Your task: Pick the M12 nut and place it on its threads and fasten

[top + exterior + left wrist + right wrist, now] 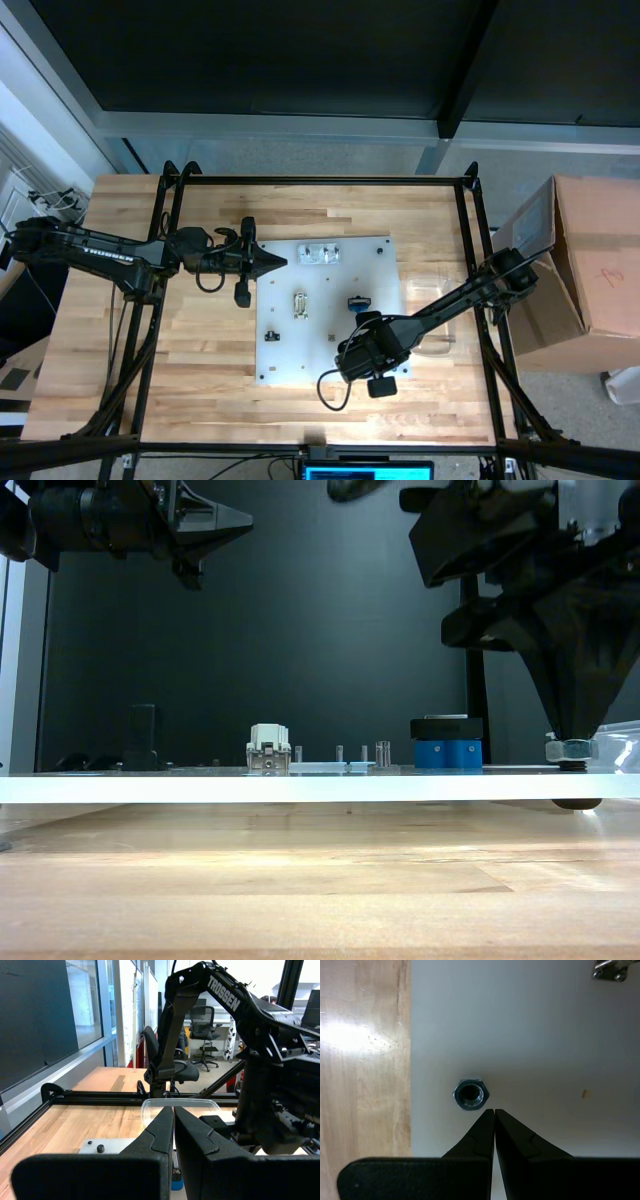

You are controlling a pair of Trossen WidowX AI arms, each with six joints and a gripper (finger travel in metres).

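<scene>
The nut point(470, 1095) is seated on its stud point(571, 766) at the near right edge of the white board point(300, 350), ungripped, with the right hand point(494, 1110) closed and empty directly above it, while the left hand point(280, 262) is positioned closed above the board's far left edge.

nut point(470, 1095) — right gripper point(494, 1112) crowding, left gripper point(246, 522) aloft

The small silver nut point(469, 1095) sits level and low on its black stud point(570, 766), held by nothing.
</scene>
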